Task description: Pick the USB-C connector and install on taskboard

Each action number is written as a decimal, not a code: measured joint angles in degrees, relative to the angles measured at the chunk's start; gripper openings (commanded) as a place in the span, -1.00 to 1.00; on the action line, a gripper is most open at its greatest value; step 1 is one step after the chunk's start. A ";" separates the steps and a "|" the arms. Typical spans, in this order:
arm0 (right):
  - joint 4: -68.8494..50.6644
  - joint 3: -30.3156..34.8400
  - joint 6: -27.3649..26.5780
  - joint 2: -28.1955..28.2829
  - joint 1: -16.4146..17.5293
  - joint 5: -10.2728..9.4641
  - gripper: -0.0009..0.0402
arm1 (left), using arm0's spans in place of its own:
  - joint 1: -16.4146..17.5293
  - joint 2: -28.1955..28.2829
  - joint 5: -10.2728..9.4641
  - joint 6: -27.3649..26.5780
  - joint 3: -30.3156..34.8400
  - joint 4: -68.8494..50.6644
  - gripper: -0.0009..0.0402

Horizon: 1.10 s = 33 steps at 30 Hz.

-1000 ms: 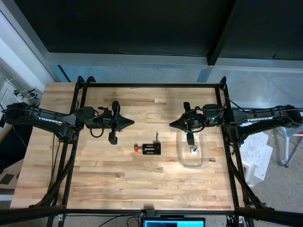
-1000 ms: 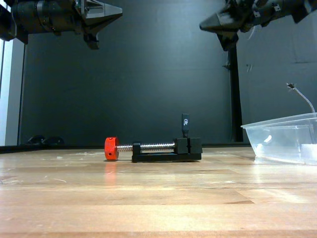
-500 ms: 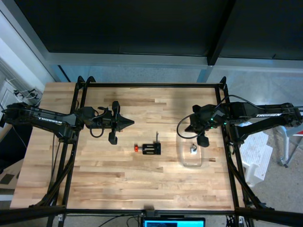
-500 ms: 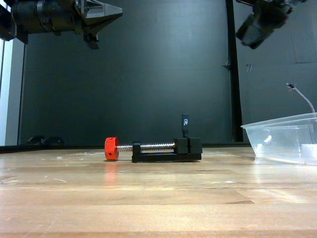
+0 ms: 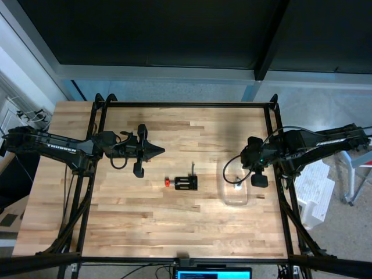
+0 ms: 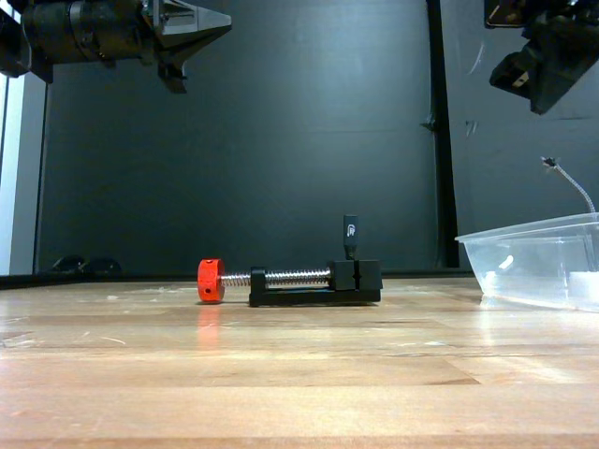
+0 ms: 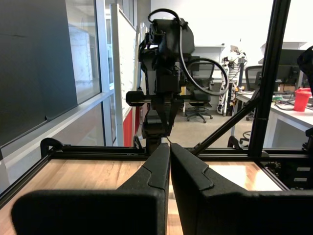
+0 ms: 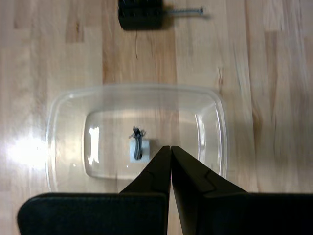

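USB-C connector (image 8: 138,147), a small whitish block with a dark stub curling from it, lying on the floor of the clear plastic tray (image 8: 54,112), about midway between the walls and touching none of them. Tray resting flat on the wooden counter (image 5: 145,232), toward the right arm's side. Taskboard (image 5: 183,183) to the left of the tray, near it but apart, with bare wood between the two. Black block lying flat, with an orange-red knob (image 6: 210,280) at the end facing the left arm, joined to the block by a threaded silver rod (image 6: 290,277). Thin black stem (image 6: 349,234) standing upright on the end nearer the tray. Right hand (image 8: 170,148) directly above the tray, pointing straight down at its floor, with the fingertips lined up just beside the connector when seen along the hand. High off the counter in the low view, well clear of the tray's rim. Fingers pressed together tip to tip, with nothing gripped between them. Left hand (image 7: 169,145) raised high over the left part of the counter, pointing level toward the right arm, well apart from the taskboard and from the tray. Fingers likewise pressed together along their inner edges, with no gap showing and nothing in their grasp.
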 measured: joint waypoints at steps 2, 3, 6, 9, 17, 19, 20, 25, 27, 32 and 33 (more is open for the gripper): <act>-0.94 0.00 1.75 0.66 1.40 0.42 -0.89 | 0.00 0.00 0.00 0.00 0.00 -0.02 -0.96; -1.66 0.00 2.58 1.07 2.08 1.03 -0.86 | 0.00 0.00 0.00 0.00 0.00 -0.02 -0.96; -3.02 0.00 4.15 2.25 3.61 1.31 -0.75 | 0.00 0.00 0.00 -0.02 -0.02 -0.02 -0.96; -3.21 0.00 5.35 2.73 3.91 1.27 -0.64 | 0.00 0.00 0.00 -0.02 0.00 -0.02 -0.96; -5.03 -0.09 7.65 6.80 7.34 4.35 -0.27 | 0.00 0.00 0.00 0.00 0.00 -0.02 -0.96; -4.74 -0.11 7.87 7.19 7.93 4.31 -0.16 | 0.00 0.00 0.02 -0.02 -0.02 -0.02 -0.96; -4.68 -0.11 8.20 7.37 8.11 4.31 -0.11 | 0.00 0.00 0.02 -0.02 0.00 0.00 -0.96; -3.96 -1.05 9.27 8.81 8.59 4.28 0.07 | 0.00 0.00 0.00 -0.02 0.00 -0.02 -0.96; -2.58 -2.27 9.73 8.85 9.16 4.28 0.11 | 0.00 0.00 0.02 -0.02 0.00 -0.02 -0.96; -0.33 -4.76 11.23 8.85 10.16 3.65 0.12 | 0.00 0.00 0.00 -0.02 -0.02 0.00 -0.96; 0.04 -5.14 11.58 8.90 10.29 3.63 0.11 | 0.00 0.00 0.00 0.00 0.00 -0.02 -0.96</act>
